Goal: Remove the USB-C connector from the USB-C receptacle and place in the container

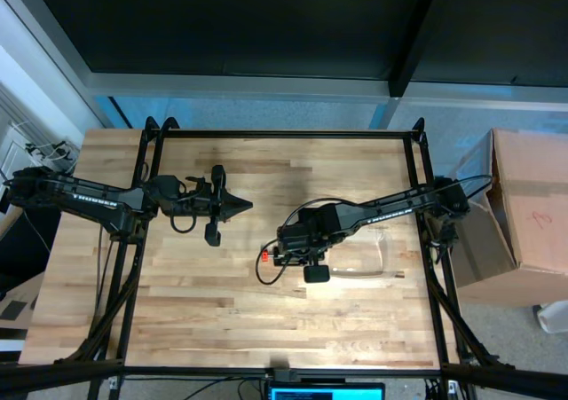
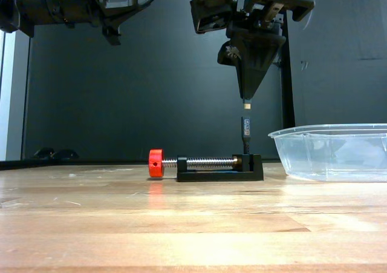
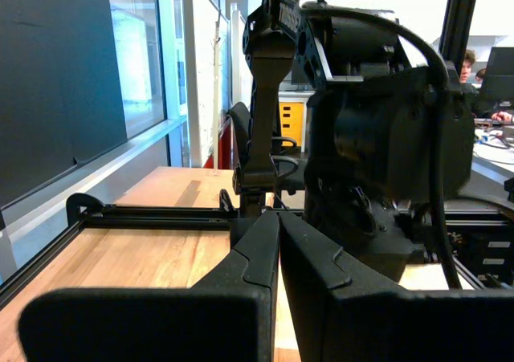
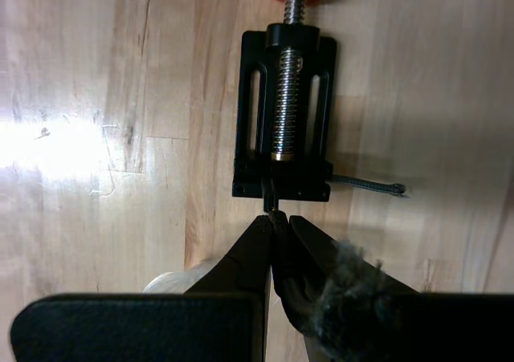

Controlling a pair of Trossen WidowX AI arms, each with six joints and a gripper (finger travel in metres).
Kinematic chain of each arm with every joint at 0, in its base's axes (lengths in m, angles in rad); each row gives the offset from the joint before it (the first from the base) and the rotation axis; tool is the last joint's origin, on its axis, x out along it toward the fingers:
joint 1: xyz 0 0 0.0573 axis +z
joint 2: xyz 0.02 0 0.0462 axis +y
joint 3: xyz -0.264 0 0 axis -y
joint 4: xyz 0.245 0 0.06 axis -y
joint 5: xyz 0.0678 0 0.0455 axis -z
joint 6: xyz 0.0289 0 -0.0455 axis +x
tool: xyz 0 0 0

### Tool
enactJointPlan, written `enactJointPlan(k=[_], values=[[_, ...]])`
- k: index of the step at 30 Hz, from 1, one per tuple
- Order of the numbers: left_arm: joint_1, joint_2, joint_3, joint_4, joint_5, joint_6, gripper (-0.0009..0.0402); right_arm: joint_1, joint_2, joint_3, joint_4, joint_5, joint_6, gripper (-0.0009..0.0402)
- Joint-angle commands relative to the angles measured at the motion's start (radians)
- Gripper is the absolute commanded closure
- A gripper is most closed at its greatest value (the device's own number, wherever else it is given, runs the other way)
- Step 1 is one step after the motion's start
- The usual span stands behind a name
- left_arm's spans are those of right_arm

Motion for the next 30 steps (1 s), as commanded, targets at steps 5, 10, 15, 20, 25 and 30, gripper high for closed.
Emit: enactJointPlan(k=[5, 10, 15, 20, 25, 30], values=[[0.000, 0.000, 0.000, 0.000, 0.000, 0.000, 0.0393, 0.000, -0.048, 0.001, -0.011, -0.003, 0.009, 0.0393], [0.000, 0.000, 0.000, 0.000, 0.000, 0.000, 0.0393, 0.001, -0.060, 0.001, -0.009, -0.003, 0.013, 0.0393], [0.000, 0.000, 0.000, 0.000, 0.000, 0.000, 0.0393, 0.002, -0.061, 0.001, -0.010, -0.007, 0.016, 0.0393], [0.000, 0.000, 0.000, 0.000, 0.000, 0.000, 0.0393, 0.011, -0.078, -0.013, -0.010, -0.008, 0.032, 0.0393], [0.000, 0.000, 0.000, 0.000, 0.000, 0.000, 0.0393, 0.023, -0.164, -0.112, 0.011, -0.003, 0.072, 0.0393], [0.000, 0.000, 0.000, 0.000, 0.000, 0.000, 0.0393, 0.030, -0.288, -0.268, 0.050, -0.001, 0.119, 0.0393]])
